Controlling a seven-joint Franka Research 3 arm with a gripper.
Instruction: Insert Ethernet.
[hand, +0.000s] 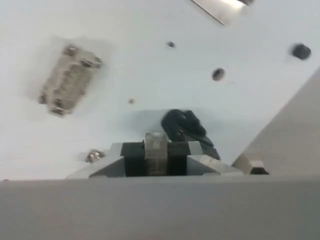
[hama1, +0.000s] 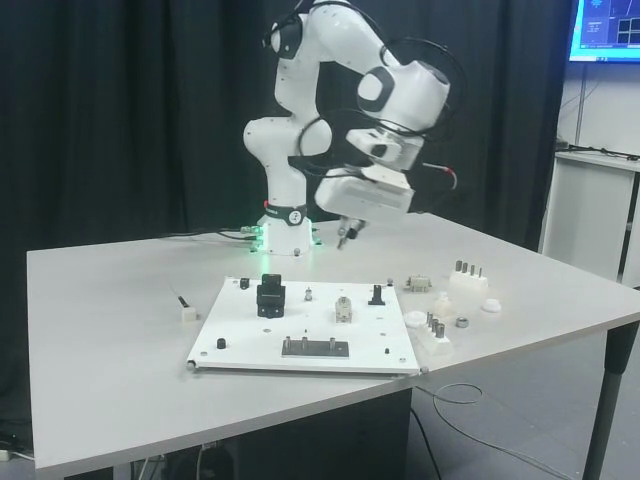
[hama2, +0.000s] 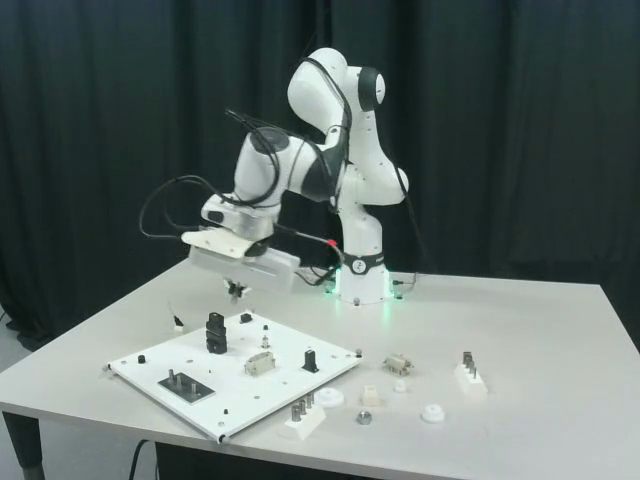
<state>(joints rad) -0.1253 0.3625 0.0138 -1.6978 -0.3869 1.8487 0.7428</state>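
The wrist housing seemingly hides the plug's lower end.

no readable text, labels, numbers

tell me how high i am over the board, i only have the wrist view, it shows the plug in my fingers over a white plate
Observer: The gripper, shut on the Ethernet plug, hangs well clear above the white board and touches nothing.
Operator: anything standing up on the board
Observer: A black block stands upright on it, lower than the gripper.
Operator: and off the board
Observer: Several small white parts lie on the grey table beside the board.
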